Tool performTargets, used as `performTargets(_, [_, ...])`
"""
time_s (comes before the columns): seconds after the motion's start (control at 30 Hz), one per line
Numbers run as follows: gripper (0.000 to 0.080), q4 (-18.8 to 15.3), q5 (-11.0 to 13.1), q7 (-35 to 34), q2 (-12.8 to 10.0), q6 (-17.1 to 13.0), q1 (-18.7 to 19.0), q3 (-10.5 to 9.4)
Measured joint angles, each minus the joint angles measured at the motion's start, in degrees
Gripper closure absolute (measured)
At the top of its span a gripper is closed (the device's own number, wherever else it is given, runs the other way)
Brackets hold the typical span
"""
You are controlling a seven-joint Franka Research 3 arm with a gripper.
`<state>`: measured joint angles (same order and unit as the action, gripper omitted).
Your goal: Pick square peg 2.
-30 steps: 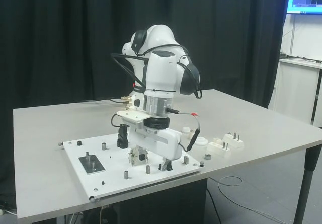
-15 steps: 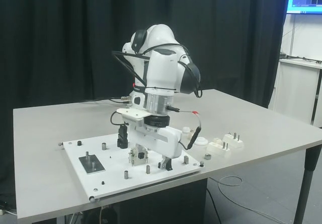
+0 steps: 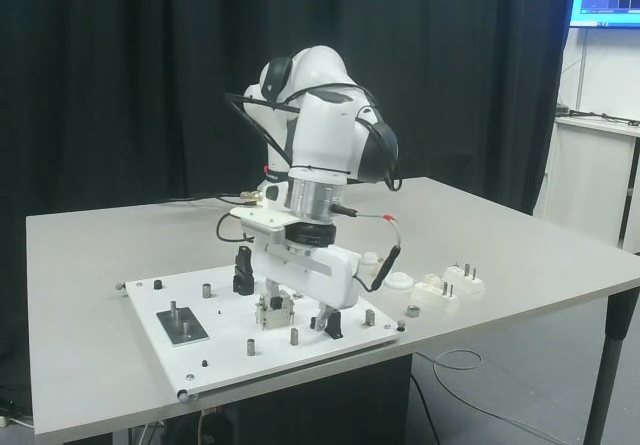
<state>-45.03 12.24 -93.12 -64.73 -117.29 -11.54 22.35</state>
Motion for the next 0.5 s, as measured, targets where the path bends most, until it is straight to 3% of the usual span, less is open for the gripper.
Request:
performTargets(0.23, [0.0003,0.1,-0.7,0.0,0.6,0.7,-0.2,0.00])
performTargets(0.5, [0.0003,0.1,-3.1,0.0,1.1,0.9,-0.1,-0.17])
